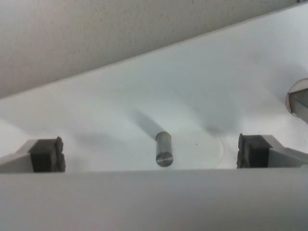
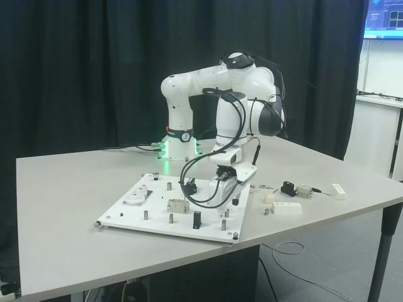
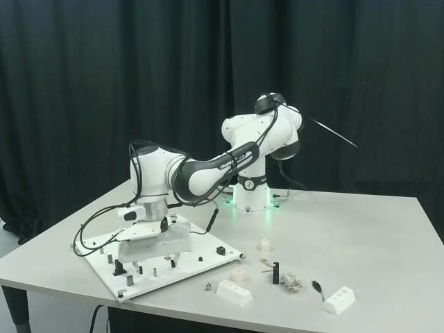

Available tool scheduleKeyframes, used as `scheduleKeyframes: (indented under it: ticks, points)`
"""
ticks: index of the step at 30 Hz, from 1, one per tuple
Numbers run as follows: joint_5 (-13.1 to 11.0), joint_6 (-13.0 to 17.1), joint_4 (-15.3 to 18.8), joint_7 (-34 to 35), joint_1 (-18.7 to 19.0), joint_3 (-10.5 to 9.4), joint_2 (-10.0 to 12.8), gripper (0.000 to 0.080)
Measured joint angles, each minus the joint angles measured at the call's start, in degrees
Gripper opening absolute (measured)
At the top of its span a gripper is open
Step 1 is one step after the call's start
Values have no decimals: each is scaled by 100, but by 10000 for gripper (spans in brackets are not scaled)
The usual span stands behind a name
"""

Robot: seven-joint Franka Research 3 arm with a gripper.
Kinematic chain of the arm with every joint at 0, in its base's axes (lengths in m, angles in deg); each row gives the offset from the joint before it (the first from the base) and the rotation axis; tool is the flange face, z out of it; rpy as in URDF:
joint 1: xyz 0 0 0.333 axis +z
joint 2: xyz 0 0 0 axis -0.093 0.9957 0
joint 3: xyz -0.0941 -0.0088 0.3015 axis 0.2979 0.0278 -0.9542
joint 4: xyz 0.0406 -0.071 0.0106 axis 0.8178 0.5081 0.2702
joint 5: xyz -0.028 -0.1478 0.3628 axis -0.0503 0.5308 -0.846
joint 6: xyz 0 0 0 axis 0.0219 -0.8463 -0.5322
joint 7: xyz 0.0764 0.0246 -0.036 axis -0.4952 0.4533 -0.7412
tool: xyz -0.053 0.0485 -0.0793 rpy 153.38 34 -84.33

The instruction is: Remove round peg 2.

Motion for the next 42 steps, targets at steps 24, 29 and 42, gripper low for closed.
scheduleKeyframes:
  ticks: [24,29,42]
  points:
    - [0,237,-1,-242,-90,-202,5,714]
    - [0,245,-9,-338,-90,-208,5,338]
    - [2,310,-26,-408,-95,-221,5,62]
